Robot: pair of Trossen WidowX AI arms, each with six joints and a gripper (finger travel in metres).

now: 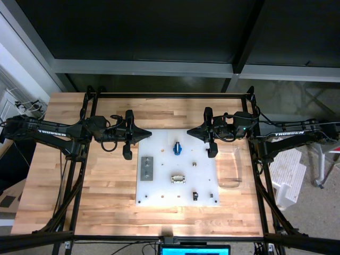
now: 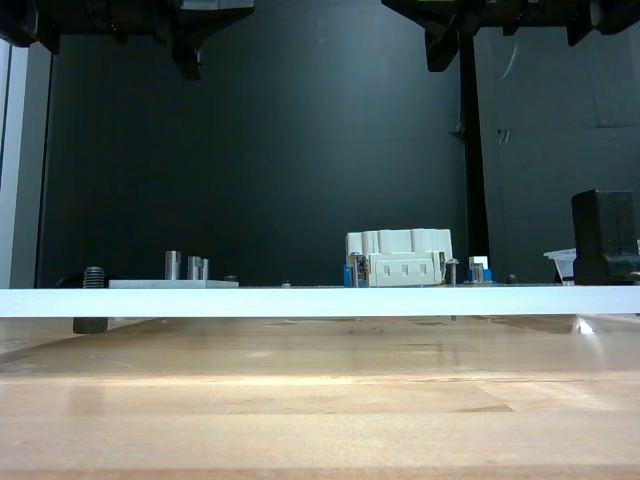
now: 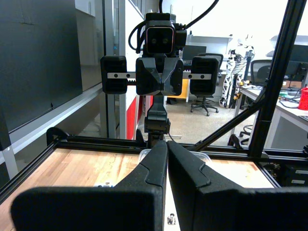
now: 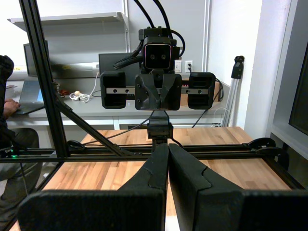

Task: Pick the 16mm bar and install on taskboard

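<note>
The table (image 2: pixel 320 420) is nearest, bare wood running up to the near edge of the board (image 2: pixel 320 302). The board lies flat in the middle of the table, and everything else here is placed from it.

The left gripper (image 1: pixel 150 134) hangs above the board's far left corner, pointing inward. Its wrist view shows the jaws closed, finger against finger, with nothing between them (image 3: pixel 166 144). The right gripper (image 1: pixel 188 133) hangs above the board's far edge, a little right of centre, and faces the left one. Its jaws are closed on nothing as well (image 4: pixel 167 146). The low view shows both grippers well above the board, touching nothing on it.

I cannot pick out the bar for certain. Neither gripper holds it. On the board's left side sits a grey block (image 1: pixel 146 169), and in the low view two short metal pegs (image 2: pixel 172 264) stand up from it. Whether one of them is the bar, I cannot tell. A clear tray (image 1: pixel 229 185) lies just off the board's right edge, and what it holds is not visible. Also on the board are a blue part (image 1: pixel 177 148) towards the far edge and a white connector (image 1: pixel 178 179) near the middle.

In my judgement the task has not visibly begun. Finding, gripping, carrying and seating the bar all appear to remain.
</note>
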